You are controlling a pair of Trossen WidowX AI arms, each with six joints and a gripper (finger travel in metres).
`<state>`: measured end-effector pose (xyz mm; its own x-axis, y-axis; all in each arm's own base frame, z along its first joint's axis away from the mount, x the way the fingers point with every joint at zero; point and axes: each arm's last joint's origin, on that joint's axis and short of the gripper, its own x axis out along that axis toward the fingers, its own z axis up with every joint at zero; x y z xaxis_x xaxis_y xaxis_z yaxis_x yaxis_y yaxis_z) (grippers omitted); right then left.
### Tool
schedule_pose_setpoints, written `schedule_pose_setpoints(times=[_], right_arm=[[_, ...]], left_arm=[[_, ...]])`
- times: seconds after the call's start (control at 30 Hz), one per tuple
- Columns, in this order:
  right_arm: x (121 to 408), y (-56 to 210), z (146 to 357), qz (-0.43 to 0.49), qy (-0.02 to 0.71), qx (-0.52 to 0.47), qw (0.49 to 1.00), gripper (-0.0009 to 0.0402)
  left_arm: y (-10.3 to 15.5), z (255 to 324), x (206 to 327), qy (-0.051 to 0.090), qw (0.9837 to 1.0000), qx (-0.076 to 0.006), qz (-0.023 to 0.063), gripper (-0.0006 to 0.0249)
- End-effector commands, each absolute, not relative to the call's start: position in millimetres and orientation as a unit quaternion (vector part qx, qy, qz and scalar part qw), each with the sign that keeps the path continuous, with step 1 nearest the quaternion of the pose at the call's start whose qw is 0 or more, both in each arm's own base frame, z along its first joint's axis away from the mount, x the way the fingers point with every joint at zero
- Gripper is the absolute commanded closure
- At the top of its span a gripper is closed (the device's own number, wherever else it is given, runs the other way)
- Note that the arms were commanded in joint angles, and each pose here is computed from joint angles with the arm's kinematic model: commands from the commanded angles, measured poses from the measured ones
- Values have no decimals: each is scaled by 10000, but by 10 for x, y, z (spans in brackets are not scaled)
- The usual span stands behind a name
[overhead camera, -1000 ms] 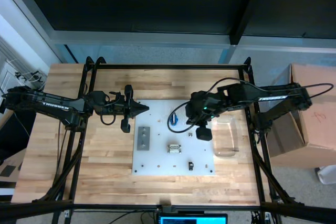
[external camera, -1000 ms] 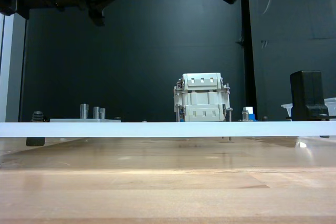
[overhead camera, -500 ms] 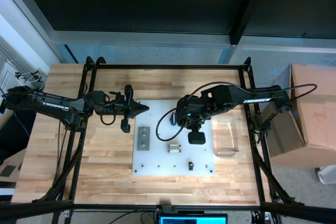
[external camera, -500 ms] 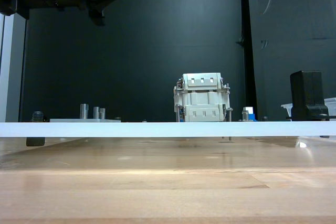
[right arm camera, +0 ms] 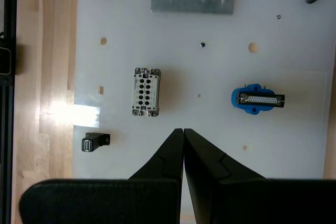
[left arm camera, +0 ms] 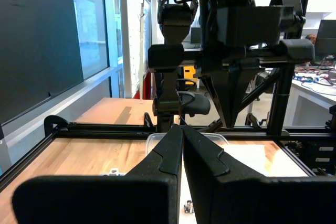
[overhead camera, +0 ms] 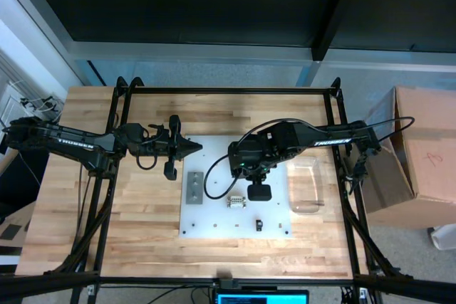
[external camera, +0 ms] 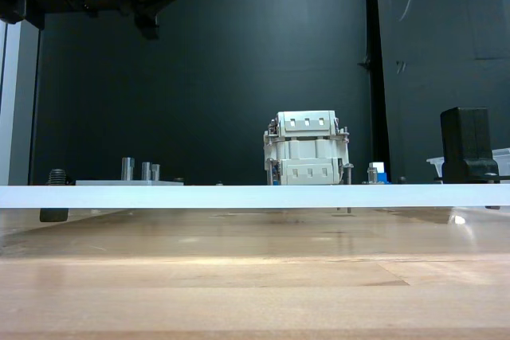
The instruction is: Remove the HAN10E connector from the taskboard and place in the container
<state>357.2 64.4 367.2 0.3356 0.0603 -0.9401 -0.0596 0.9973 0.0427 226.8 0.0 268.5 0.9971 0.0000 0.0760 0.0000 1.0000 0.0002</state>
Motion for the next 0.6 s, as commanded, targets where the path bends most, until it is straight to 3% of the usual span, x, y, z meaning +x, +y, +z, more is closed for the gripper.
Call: schedule_pose_setpoints(times=[0.03, 0.17, 0.43, 0.6], right_arm=[[3604, 662, 3610, 350, 5841, 5, 8110, 392], [3678, 708, 3493, 326, 5979, 17, 8009, 362], [3838, 778, 3226, 305, 6266, -48, 7787, 246], [3931, 821, 3068, 285, 6385, -109, 7690, 202]], left_arm=[[0, 2685, 2269, -380, 9993, 1, 0, 243], [0, 2685, 2269, -380, 9993, 1, 2, 243], [0, 2685, 2269, -380, 9993, 1, -2, 243], [0, 2685, 2269, -380, 9993, 1, 0, 243]])
